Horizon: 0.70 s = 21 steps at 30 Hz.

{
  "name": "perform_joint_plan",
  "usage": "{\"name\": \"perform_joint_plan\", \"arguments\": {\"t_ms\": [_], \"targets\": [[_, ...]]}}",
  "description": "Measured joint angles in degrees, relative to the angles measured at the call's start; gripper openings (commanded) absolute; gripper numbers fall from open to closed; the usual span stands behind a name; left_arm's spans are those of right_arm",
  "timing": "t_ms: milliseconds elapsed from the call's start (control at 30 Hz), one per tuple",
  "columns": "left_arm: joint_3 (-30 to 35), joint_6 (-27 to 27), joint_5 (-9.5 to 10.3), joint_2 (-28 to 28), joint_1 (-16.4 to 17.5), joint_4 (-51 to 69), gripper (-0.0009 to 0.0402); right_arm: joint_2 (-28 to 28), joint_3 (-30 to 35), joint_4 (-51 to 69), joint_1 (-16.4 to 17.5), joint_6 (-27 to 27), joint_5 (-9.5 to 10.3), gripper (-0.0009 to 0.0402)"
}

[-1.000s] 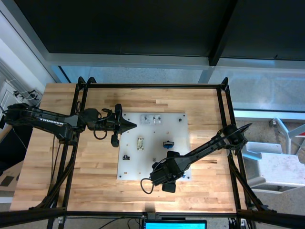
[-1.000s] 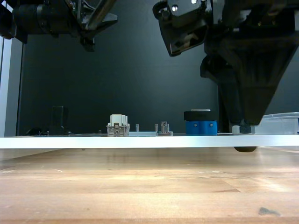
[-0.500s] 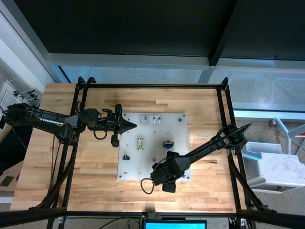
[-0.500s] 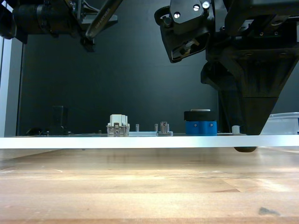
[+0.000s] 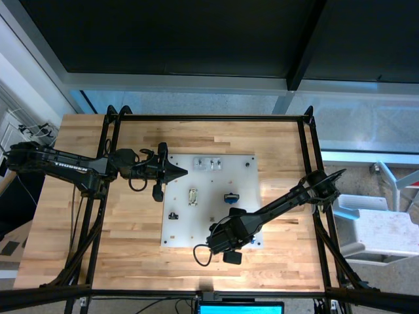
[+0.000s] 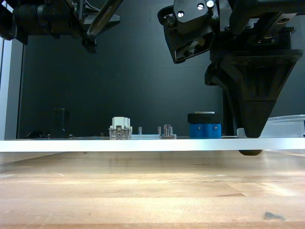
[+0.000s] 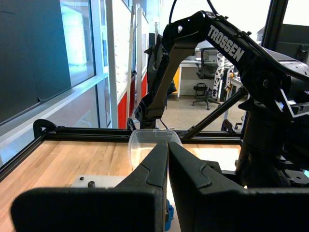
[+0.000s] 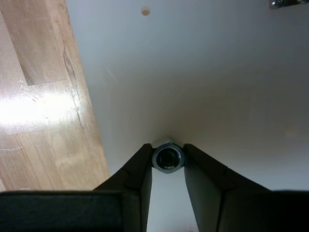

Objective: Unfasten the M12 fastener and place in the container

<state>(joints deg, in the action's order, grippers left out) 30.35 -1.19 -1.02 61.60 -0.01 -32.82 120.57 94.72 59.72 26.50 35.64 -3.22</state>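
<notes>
Fingers [image 8: 137, 176] of the right gripper [image 8: 168, 154] are clamped on either side of the M12 nut [image 8: 168, 160], a small silver ring with a dark bore. The nut is gripped at the surface of the smooth white board [image 8: 217, 72], close to where the board meets the grained wooden table [image 8: 43, 96]. Whether the nut is seated on its stud cannot be told. The container [image 6: 286, 125], a shallow tray of clear plastic, is seen just behind the black tapered gripper in the low view, and the nut lies outside it. Further along the board a blue block [image 6: 204, 130] capped in black, a small metal fitting [image 6: 166, 131] and a grey connector [image 6: 119, 129] are set. The left gripper [image 7: 167, 145] is held high over the board's far left part, well apart, with its fingers pressed together.
</notes>
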Motion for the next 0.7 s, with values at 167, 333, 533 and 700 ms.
{"name": "perform_joint_plan", "arguments": {"t_ms": [167,333,533,700], "targets": [[0.0,0.0,-0.02,0.0,0.0,0.0,0.0,-0.13,-0.02,0.02,-0.07,0.0,0.02,0.0003],[0.0,0.02,-0.02,0.0,0.0,0.0,0.0,-0.2,-0.02,0.02,-0.13,-0.48,0.04,0.0006],[0.02,0.02,-0.02,0.0,0.0,-0.02,0.0,-0.26,-0.02,-0.02,-0.15,-10.67,0.28,0.0007],[0.0,0.02,-0.02,0.0,0.0,0.0,0.0,-0.31,-0.02,-0.15,-0.15,-27.17,0.26,0.0007]]}}
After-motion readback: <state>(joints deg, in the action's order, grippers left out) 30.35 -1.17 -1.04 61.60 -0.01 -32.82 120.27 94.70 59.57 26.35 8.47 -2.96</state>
